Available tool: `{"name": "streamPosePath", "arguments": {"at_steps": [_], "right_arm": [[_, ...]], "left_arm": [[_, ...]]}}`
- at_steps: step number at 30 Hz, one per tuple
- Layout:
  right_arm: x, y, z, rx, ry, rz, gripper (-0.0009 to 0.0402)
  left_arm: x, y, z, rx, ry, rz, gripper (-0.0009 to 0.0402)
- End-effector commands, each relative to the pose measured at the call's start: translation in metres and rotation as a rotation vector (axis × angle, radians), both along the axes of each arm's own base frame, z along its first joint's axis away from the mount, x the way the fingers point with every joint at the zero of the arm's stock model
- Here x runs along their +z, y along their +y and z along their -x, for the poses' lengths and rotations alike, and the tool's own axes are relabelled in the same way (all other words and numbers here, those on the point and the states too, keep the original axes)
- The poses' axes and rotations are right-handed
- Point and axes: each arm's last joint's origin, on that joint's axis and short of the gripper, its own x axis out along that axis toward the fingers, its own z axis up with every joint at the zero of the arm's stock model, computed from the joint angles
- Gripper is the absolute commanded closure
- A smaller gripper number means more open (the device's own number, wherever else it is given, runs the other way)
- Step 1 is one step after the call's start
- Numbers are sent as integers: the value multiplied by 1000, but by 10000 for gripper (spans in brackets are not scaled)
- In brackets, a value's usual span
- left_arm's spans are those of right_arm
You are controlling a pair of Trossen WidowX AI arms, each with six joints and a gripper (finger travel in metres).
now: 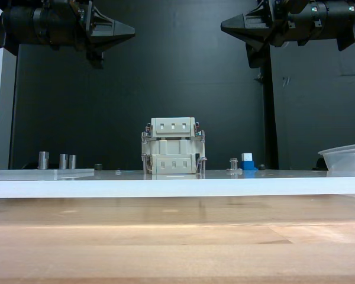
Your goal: Remove the HAN10-E connector and place it in the container
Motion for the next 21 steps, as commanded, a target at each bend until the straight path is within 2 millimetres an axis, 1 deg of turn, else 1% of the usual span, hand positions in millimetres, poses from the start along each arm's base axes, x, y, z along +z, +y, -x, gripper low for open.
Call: {"name": "streamPosePath", "arguments": {"at_steps": [1, 16, 21], "right_arm": [[0, 0, 0, 0, -1, -1, 393], [0, 0, 0, 1, -2, -4, 393], [8, 1, -1, 3, -22, -13, 393]], "left_arm": [[0, 0, 0, 1, -1, 0, 393], [0, 0, 0, 0, -1, 0, 393], [0, 0, 0, 0, 0, 0, 393]]}}
